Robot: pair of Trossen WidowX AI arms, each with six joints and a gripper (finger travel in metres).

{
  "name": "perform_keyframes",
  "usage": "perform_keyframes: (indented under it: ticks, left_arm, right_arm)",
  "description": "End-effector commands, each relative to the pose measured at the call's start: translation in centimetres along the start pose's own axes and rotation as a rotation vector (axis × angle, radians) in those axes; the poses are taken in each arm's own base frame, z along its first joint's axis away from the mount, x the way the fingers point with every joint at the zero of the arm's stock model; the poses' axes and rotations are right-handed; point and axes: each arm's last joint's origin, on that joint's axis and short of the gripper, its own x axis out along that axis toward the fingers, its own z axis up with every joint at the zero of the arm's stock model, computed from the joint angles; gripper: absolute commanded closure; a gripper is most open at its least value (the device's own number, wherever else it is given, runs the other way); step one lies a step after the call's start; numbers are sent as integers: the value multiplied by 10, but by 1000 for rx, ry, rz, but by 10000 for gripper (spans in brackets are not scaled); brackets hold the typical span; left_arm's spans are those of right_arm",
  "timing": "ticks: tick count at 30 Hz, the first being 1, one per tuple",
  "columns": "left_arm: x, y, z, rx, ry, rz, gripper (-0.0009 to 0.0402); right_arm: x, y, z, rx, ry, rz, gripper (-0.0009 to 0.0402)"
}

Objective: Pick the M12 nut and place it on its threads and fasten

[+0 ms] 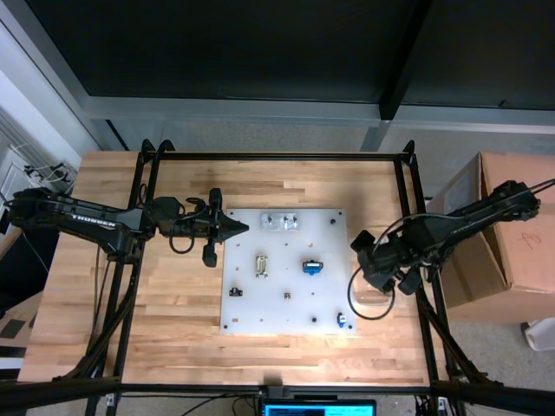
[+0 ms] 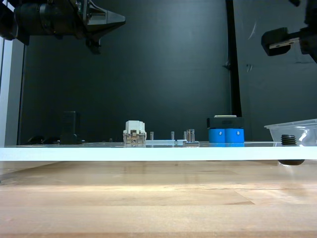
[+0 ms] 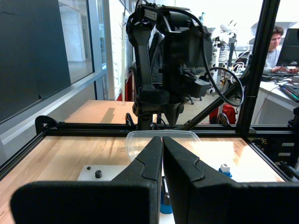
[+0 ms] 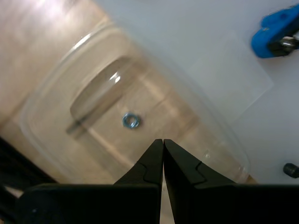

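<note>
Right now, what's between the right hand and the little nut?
Only air. The right wrist view shows the shut right hand above the clear tray, where the nut lies loose. The shut left hand hangs over the left edge of the board.

Robotics lab, no doubt: left gripper [image 1: 245,227] and right gripper [image 4: 163,141] flank a white task board [image 1: 277,303] inside a black frame [image 1: 277,157]. Further off, a person [image 3: 276,37] sits at a monitor [image 3: 292,44].
</note>
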Motion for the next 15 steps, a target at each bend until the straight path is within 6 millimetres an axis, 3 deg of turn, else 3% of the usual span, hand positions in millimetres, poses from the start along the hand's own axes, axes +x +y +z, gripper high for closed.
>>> perform_keyframes:
  ticks: [1, 7, 15]
  left_arm:
    - [0, 0, 0, 0, 0, 0, 393]
    - [0, 0, 0, 0, 0, 0, 393]
    - [0, 0, 0, 0, 0, 0, 393]
  right_arm:
    - [1, 8, 1, -146, 33, 11, 393]
    - [3, 12, 2, -165, 26, 32, 370]
    - [6, 14, 4, -305, 26, 36, 271]
